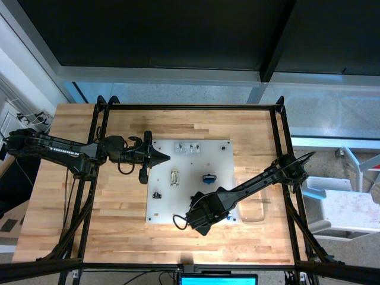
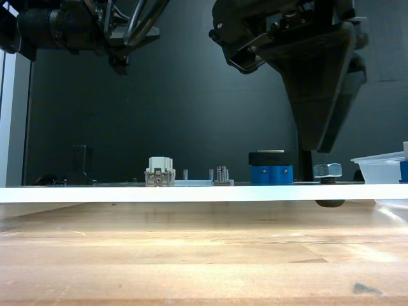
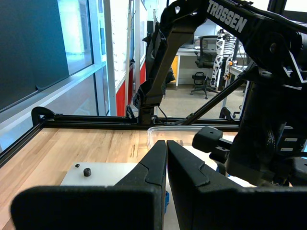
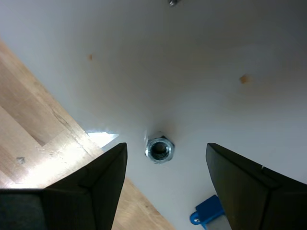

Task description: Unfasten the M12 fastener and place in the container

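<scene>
Silver hexagonal nut [image 4: 159, 150] sits on its black stud [image 2: 327, 181] beneath the spread right gripper [image 4: 165, 147], not yet in the clear plastic container [image 2: 382, 167]; the left gripper [image 3: 166, 143], pressed together, hangs over the white board's [image 1: 178, 208] left edge.

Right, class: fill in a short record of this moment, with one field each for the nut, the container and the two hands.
Nut: on its stud, at the near right edge of the white board
Container: right of the board; the nut is not in it
Right hand: open, directly above the nut, not touching it
Left hand: shut, held above the board's far left edge
</scene>
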{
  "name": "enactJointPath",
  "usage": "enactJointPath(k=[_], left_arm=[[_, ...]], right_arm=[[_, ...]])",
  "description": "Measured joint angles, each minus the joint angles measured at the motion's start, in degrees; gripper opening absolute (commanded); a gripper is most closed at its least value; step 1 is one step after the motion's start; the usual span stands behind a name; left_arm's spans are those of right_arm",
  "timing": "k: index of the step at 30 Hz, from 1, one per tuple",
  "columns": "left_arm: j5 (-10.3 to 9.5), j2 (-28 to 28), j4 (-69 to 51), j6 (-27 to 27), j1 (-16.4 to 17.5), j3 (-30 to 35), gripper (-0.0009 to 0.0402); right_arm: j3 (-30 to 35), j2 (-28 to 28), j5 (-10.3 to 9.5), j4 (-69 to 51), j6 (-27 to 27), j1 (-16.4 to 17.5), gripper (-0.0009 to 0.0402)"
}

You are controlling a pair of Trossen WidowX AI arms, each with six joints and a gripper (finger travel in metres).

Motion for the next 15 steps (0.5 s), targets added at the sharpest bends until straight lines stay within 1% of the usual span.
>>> enactJointPath(k=[3,7,15], left_arm=[[0.02,0.00,0.02,0.00,0.00,0.00,0.0000],[0.00,0.00,0.00,0.00,0.00,0.00,0.0000],[0.00,0.00,0.00,0.02,0.00,0.00,0.0000]], right_arm=[[-1.14,0.00,-0.20,0.92,0.04,-0.02,0.0236],[-2.97,-0.02,-1.22,3.21,0.55,-0.20,0.0228],[-4.81,-0.02,-1.62,5.14,1.01,-0.24,0.0195]])
